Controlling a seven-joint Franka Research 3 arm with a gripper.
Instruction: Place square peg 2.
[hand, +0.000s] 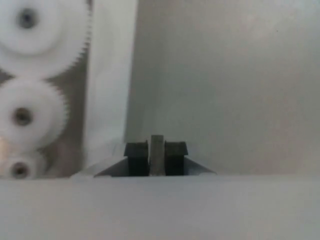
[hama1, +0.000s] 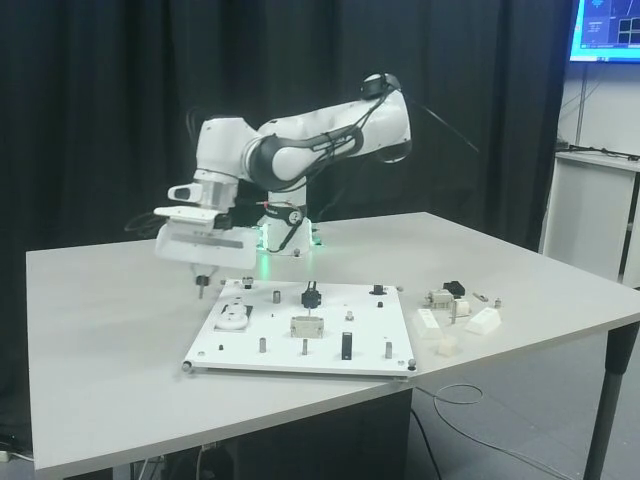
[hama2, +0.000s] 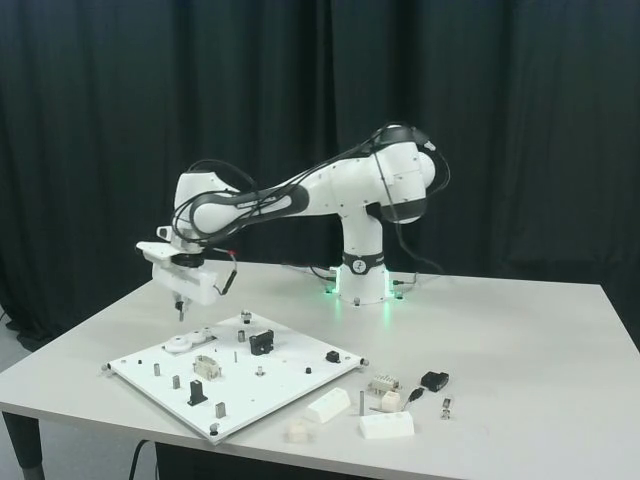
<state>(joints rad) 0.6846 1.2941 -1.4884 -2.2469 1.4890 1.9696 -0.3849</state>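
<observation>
No readable brand or label anywhere from my seat. There's a screen up at 1 o'clock in the first room view with something on it, but I can't make out a word.

The gripper is closed on square peg 2: in the wrist view the two black fingers sit tight against a thin grey bar between them. Room views only show a small stub poking down under the gripper, hanging in the air above the grey table, just off the far corner of the white board. From the second room view the gripper is at about 11 o'clock of the board, clearly above it and not touching.

Room for moving: the table around the gripper is bare out to the edge. The clutter is on the other side, white blocks and a small black part past the board's corner, well apart from the gripper.

Only the wrist view shows the white gears properly, three in a row with teeth meshed, sitting beside the board's edge. In the room views they're just a white lump. The wrist view misses the standing pegs and black fixtures on the board, and the green glow at the arm's base.
</observation>
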